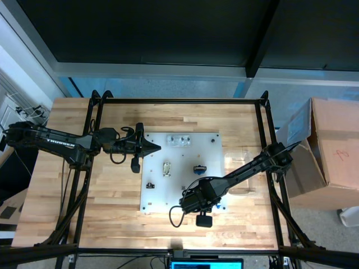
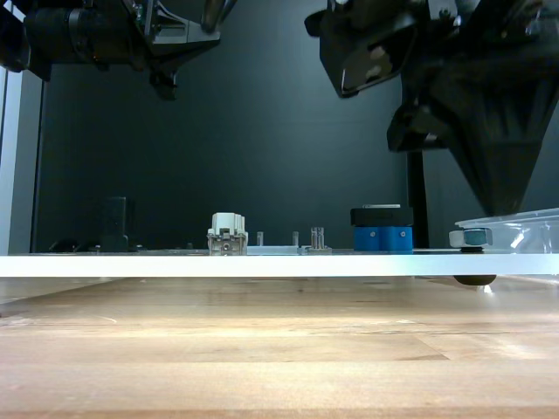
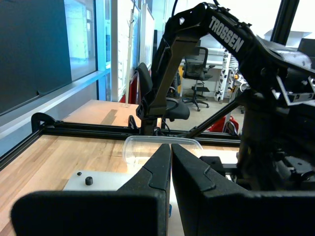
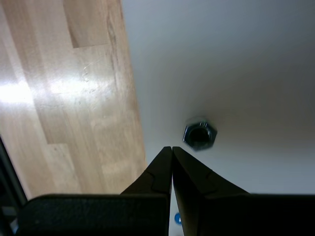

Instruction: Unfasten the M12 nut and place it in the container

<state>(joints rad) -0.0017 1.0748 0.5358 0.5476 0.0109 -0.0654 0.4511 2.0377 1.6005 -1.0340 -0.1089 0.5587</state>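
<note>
Right gripper [image 4: 171,148]: its fingers are pressed together with nothing between them. It points down at the board [image 4: 246,73], close to the near right edge, with its tips just beside the nut [image 4: 199,133] and not touching it.
Left gripper [image 3: 171,146]: its fingers are closed tip to tip and it holds nothing. It hangs above the board's far left side and points level toward the right.
Nut: it sits flat on the white board, on its stud. Its hole shows dark in the right wrist view. In the low view it sits low, with only a thin dark band beneath it. No finger holds it.
Tray [image 2: 528,229]: it is clear and stands on the table just off the board's right edge. In the low view it is behind the nut, and the right wrist view shows the nut on the board surface itself.
Board: it lies mid-table. A blue block [image 2: 382,231] with a black cap stands left of the nut, and a pale connector [image 2: 227,236] stands further left.
Right arm [image 1: 247,167]: it slants from the table's right edge down and inward over the near right of the board, crossing above the tray.
Left arm [image 1: 56,143]: it stretches from the left edge inward, roughly level.
Table [image 4: 74,98]: it is wood planks inside a black frame [image 1: 179,101].
Box [image 1: 331,151]: it is cardboard and stands off the table to the right.
</note>
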